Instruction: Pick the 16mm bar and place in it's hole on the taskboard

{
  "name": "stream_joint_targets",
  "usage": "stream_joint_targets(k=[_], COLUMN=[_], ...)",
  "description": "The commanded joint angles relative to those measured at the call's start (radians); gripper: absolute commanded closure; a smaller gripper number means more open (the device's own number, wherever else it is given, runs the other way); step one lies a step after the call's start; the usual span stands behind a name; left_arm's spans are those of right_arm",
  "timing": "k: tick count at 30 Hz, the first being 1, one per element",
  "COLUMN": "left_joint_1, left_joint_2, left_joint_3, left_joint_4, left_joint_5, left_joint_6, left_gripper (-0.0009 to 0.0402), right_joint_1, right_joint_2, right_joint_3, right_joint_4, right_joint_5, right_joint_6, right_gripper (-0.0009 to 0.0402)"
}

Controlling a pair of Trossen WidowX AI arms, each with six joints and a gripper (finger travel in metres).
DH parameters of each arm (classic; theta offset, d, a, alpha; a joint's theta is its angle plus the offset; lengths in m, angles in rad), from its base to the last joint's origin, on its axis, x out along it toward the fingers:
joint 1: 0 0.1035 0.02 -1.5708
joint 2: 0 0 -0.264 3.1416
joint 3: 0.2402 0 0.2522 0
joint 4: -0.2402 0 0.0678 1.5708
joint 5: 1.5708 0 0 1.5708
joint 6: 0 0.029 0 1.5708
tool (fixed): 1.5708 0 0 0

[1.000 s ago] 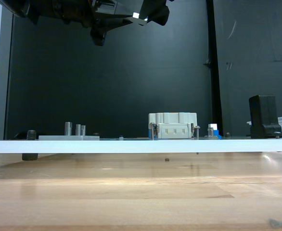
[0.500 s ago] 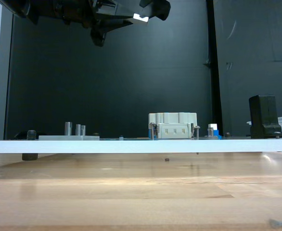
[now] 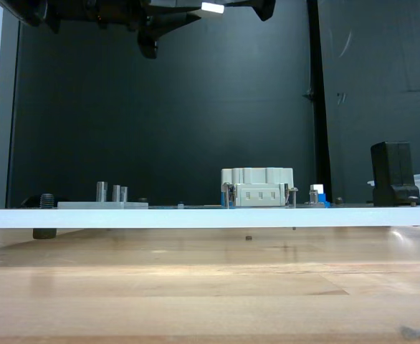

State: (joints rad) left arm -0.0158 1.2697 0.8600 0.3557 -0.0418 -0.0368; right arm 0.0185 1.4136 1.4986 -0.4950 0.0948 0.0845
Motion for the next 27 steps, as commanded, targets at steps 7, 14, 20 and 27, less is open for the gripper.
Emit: stream_joint_targets(k=[7,14,20,27], left_joint_1=[0.000,0.000,0.000,0.000], left_joint_2=[0.000,0.000,0.000,0.000], left_joint_3=[0.000,0.000,0.000,0.000], left_joint_4=[0.064,0.110,0.158,0.182], left_joint_5=[-0.024,-0.039,-0.038,-0.034], left_joint_6=[-0.017,-0.037,-0.040,-0.045], left_gripper=[0.0381,0.0382,0.0382,0.0382], right_joint_1=[0.013,0.038,0.057,0.058], right_joint_2=[-0.090,-0.096,-0.107,-0.112], right_joint_3=[-0.278,-0.355,-0.372,-0.373], right_joint_4=[0.412,0.540,0.566,0.568], right_joint_5=[0.021,0.019,0.018,0.018], right_joint_6=[0.031,0.014,-0.026,-0.056], right_gripper=[0.0173,0.0173,0.0173,0.0173])
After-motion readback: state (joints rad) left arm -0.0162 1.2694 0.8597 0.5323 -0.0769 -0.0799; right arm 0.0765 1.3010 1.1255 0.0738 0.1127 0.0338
